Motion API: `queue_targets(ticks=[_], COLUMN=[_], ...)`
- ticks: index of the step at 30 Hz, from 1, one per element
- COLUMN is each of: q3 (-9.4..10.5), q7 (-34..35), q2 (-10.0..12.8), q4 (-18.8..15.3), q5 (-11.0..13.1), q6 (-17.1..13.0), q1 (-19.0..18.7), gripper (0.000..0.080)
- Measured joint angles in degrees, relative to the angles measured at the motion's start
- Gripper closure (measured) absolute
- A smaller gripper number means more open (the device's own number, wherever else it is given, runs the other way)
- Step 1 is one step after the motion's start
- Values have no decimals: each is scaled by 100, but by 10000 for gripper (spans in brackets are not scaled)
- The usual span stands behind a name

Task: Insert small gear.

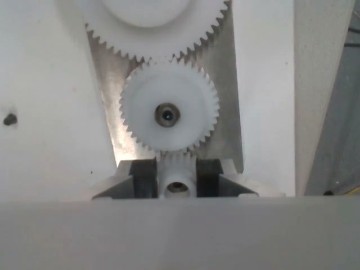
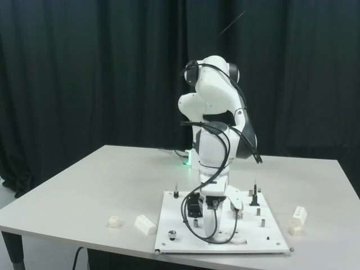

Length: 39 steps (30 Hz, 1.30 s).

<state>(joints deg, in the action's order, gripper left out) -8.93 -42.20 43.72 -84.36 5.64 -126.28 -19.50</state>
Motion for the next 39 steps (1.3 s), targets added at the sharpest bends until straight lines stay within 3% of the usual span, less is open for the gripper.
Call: queue_targets(ticks=[9, 22, 23, 27, 28, 33, 34, 39], q3=[1, -3, -5, -7, -7, -7, -7, -7], q7=[-470, -496, -493, -432, -399, -255, -231, -110], q2=[20, -6, -15, -60, -72, -113, -114, -109], q4=[0, 4, 8, 22, 24, 59, 71, 111], q5=[-1, -3, -3, -3, -3, -3, -3, -3], q6=[-9, 74, 85, 112, 113, 113, 113, 67], q1=[-2, -13, -16, -32, -36, -61, -65, -82], gripper=[660, 660, 430, 430, 144, 144, 33, 33])
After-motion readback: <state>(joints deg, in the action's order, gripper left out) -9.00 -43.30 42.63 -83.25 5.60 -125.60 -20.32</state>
